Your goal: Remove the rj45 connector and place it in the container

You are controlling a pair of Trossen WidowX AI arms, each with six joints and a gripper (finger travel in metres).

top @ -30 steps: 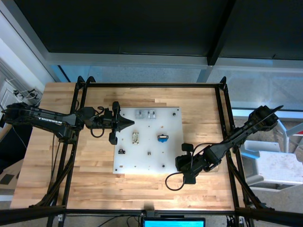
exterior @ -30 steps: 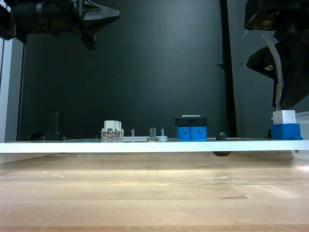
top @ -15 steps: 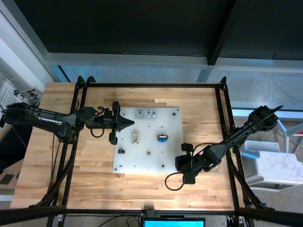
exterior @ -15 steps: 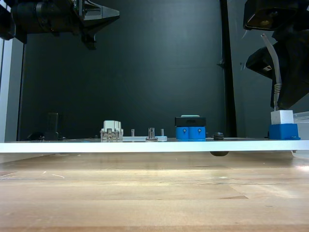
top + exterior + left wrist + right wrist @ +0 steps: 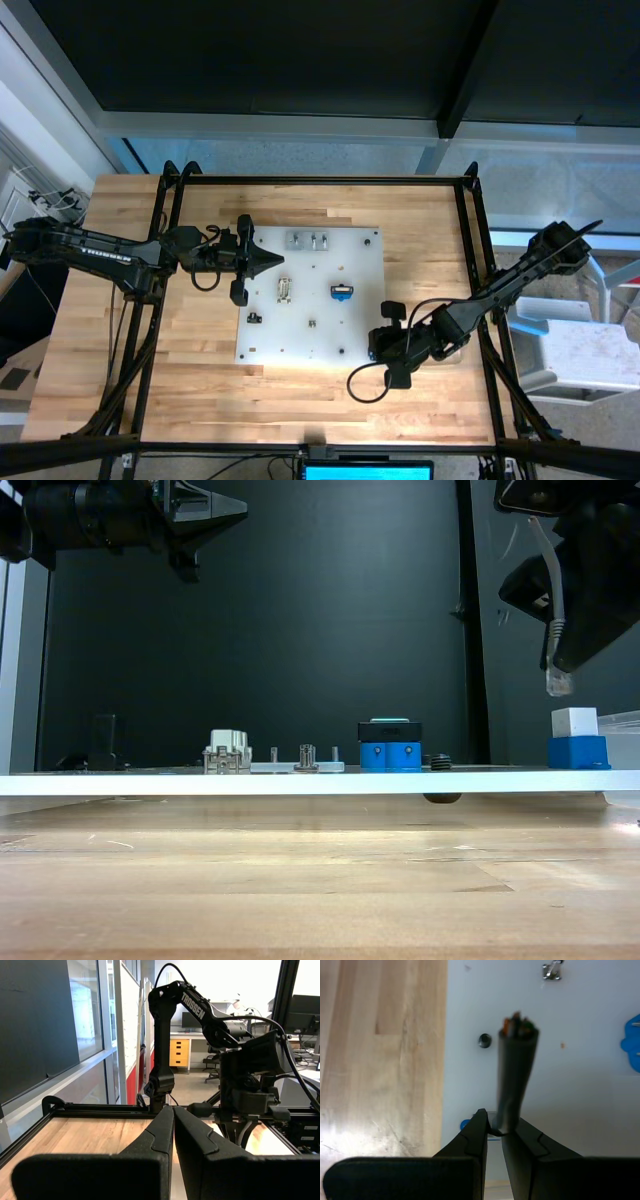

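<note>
The right end effector (image 5: 496, 1122) is clamped on the rj45 connector (image 5: 558, 683), pinching its grey cable stub (image 5: 515, 1070) just behind the plug, which hangs just above the blue-and-white socket (image 5: 578, 740). It looks feather-light with a brittle shell, so holding the stiffer stub seems sound. The left end effector (image 5: 173, 1109) hovers at the white board's (image 5: 290, 345) left edge, fingers together.

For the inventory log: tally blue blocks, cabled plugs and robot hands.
Blue blocks: 2, black-capped block and white-topped block
Cabled plugs: 1, the rj45 connector
Hands: 2, left hand shut, high over the board's left edge; right hand holding that connector above the white-topped block
Total: 5
</note>
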